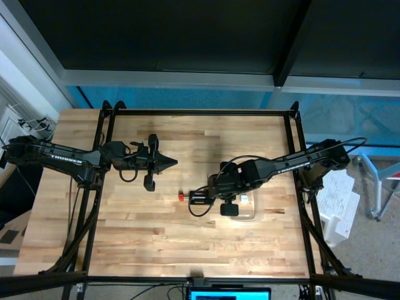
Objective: Pick the usb-c connector and install on the hub
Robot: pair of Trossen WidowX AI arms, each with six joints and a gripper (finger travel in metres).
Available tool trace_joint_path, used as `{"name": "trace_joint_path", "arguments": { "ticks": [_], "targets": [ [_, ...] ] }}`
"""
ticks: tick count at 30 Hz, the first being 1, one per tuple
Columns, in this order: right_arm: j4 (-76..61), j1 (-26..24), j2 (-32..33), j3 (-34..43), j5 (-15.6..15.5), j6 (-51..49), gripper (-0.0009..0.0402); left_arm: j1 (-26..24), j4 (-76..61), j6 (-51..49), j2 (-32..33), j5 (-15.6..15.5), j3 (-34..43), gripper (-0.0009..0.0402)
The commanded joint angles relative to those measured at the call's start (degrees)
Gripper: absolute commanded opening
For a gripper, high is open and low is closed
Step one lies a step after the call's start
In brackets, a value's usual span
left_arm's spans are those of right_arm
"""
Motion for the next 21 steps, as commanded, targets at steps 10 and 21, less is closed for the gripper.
{"name": "trace_joint_path", "arguments": {
  "ticks": [10,21],
  "targets": [
    [-0.2,-1.6,5.2,4.6,-0.2,-2.7,0.0004,0.0,0.0,0.0,0.0,0.0,0.0,0.0],
    [0.4,-1.6,6.2,6.1,-0.4,-4.5,0.0004,0.0,0.0,0.0,0.0,0.0,0.0,0.0]
  ]
}}
